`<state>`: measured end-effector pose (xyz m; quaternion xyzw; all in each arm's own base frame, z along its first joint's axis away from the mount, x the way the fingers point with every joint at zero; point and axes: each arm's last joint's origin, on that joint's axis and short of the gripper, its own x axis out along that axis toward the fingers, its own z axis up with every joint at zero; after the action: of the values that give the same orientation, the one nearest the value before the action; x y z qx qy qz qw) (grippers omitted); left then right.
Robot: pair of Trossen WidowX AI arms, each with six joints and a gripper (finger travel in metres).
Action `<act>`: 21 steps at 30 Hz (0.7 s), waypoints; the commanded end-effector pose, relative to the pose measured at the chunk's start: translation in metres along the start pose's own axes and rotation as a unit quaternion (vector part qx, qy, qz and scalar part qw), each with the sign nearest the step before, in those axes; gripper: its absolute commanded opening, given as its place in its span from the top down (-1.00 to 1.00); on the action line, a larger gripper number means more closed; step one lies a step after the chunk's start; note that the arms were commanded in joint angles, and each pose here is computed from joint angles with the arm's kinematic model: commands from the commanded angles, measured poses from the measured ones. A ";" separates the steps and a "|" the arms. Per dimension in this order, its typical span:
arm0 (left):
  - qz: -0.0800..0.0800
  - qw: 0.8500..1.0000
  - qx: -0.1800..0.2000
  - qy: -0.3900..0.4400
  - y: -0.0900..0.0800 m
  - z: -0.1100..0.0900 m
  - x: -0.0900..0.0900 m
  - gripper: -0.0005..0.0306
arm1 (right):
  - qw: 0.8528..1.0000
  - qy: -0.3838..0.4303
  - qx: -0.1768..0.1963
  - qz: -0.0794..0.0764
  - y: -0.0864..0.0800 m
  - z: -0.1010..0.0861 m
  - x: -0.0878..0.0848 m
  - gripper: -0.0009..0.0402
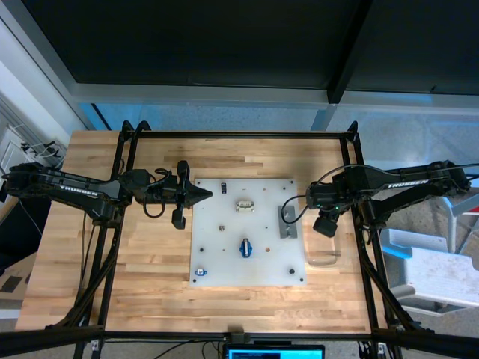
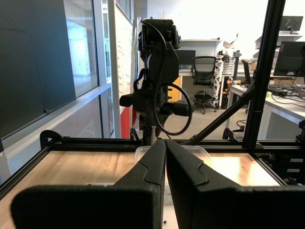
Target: Pick the 16mm cylinder and place it in the taskboard
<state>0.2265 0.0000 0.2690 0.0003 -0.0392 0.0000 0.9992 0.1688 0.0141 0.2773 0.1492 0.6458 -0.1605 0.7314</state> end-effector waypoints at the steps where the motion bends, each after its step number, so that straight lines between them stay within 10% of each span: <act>1: 0.000 1.000 0.000 0.000 0.000 0.000 0.000 0.96 | 0.999 0.002 -0.033 -0.001 0.002 0.003 0.003 0.80; 21: 0.000 1.000 0.000 0.000 0.000 0.000 0.000 0.96 | 0.996 -0.003 -0.094 0.003 0.031 0.041 0.008 0.80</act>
<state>0.2265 0.0000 0.2688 0.0003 -0.0388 0.0000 0.9992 0.2157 0.0231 0.2743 0.0815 0.6553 -0.0973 0.7446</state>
